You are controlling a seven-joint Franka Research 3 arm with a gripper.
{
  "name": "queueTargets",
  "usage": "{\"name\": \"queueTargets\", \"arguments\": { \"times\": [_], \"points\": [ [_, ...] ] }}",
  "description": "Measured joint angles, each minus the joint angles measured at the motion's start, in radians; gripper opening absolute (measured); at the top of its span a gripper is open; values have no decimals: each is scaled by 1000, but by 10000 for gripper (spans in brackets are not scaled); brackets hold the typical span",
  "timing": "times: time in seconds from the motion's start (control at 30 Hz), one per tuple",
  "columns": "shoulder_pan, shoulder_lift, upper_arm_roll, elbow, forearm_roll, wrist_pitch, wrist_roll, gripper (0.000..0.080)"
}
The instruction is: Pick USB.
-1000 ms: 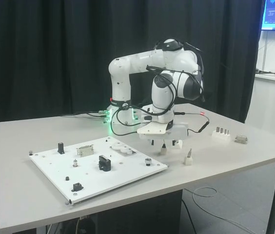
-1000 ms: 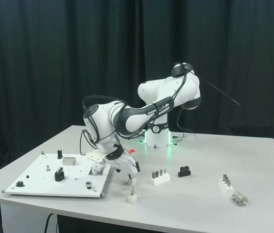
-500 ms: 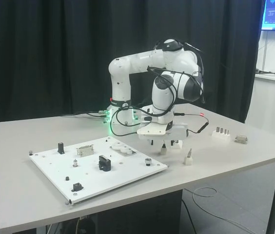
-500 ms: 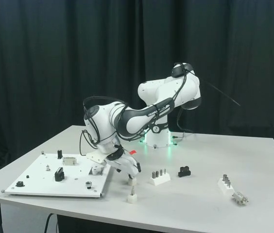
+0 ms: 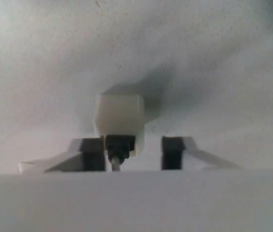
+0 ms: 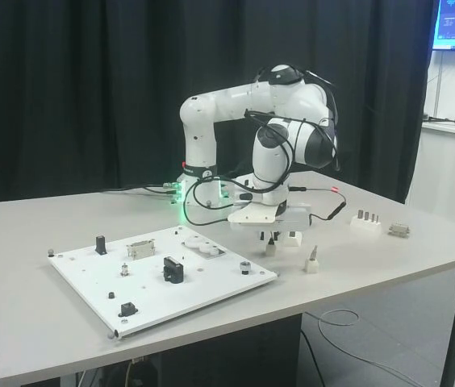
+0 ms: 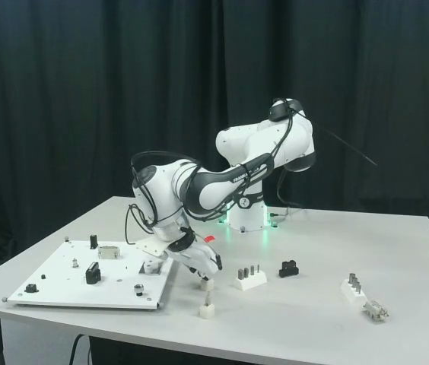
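Black curtains (image 6: pixel 90 89) hang behind the grey table (image 6: pixel 26 234).

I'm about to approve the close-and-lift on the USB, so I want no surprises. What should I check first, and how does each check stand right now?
1. Fingers apart: ok, the gripper is open, both pads visible.
2. USB plug between the fingers: not ok, it sits against one pad, far from the other.
3. White holder block flat on the grey table: ok.
4. Neighbouring white holder apart from the gripper: ok in the first room view.
5. White board apart from the fingers: ok.
6. Fingers low enough on the plug: cannot tell.
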Motion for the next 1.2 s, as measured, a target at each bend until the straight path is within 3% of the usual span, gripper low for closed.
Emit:
{"name": "queueTargets", "arguments": {
  "times": [0.27,0.3,0.73,1.2],
  "points": [
    [3,0,6,0,13,-8,1,324],
    [3,0,6,0,16,-10,2,34],
    [11,-7,0,4,32,-15,2,26],
    [30,-9,-73,4,26,-76,2,26]
  ]
}}
